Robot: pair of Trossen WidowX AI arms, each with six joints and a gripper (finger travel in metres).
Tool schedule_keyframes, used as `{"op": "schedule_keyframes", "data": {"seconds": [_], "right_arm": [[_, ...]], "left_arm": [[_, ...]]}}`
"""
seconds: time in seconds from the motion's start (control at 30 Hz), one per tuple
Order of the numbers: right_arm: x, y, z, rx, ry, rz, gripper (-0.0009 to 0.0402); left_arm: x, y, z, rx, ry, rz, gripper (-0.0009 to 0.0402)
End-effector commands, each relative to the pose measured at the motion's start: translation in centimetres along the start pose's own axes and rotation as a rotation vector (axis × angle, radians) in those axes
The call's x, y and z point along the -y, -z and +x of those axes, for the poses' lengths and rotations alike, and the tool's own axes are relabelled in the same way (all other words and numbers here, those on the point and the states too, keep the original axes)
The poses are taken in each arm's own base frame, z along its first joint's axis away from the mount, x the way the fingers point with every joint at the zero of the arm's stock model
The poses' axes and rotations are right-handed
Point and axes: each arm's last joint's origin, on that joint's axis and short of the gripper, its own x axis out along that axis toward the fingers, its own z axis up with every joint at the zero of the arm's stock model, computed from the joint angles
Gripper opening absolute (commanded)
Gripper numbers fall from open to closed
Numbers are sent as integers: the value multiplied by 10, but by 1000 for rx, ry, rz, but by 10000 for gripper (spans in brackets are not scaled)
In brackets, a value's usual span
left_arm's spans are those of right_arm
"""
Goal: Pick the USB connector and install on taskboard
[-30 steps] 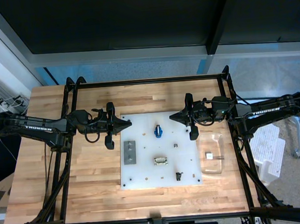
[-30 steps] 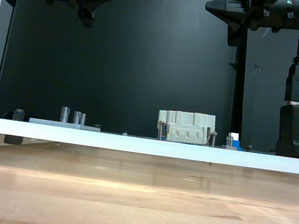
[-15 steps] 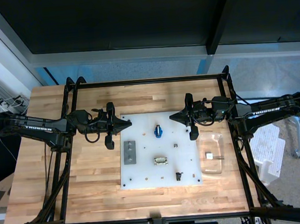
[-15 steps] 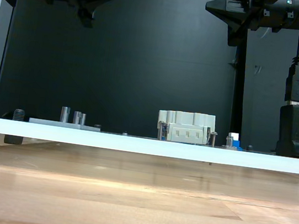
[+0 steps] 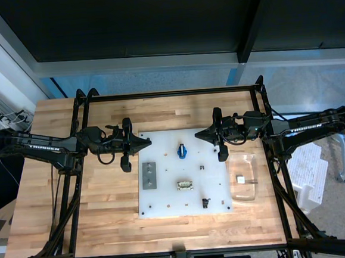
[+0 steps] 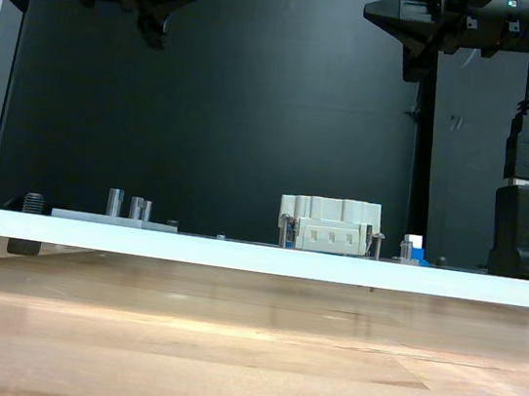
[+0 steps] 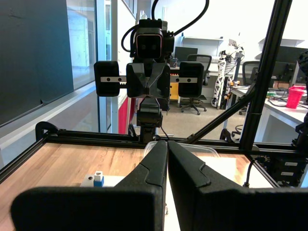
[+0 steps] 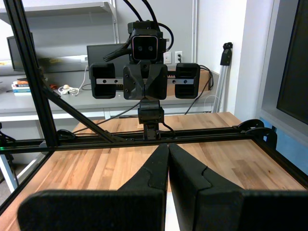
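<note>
A clear tray (image 5: pixel 247 162) on the wooden table (image 5: pixel 108 218) holds a small pale square (image 5: pixel 241 180).

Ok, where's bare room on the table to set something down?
Bare wood left of the taskboard and along the table's near edge. On the board, the near-left corner by the grey block. Crowded: right side, clear tray beside it. Both shut, the left claw and right claw hover over its far edge.

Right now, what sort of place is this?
Probably a robotics lab: office chairs and desks with monitors beyond the table. Left gripper and right gripper hang shut above the taskboard's far edge.
</note>
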Motion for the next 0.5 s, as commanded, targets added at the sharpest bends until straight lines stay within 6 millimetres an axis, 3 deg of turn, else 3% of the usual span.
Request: {"op": "schedule_keyframes", "data": {"seconds": [0.03, 0.5], "right_arm": [[0, 0, 0, -5, 0, 1, 0], [0, 3, 0, -32, 2, 1, 0]], "left_arm": [[0, 0, 0, 0, 0, 0, 0], [0, 0, 0, 0, 0, 0, 0]]}}
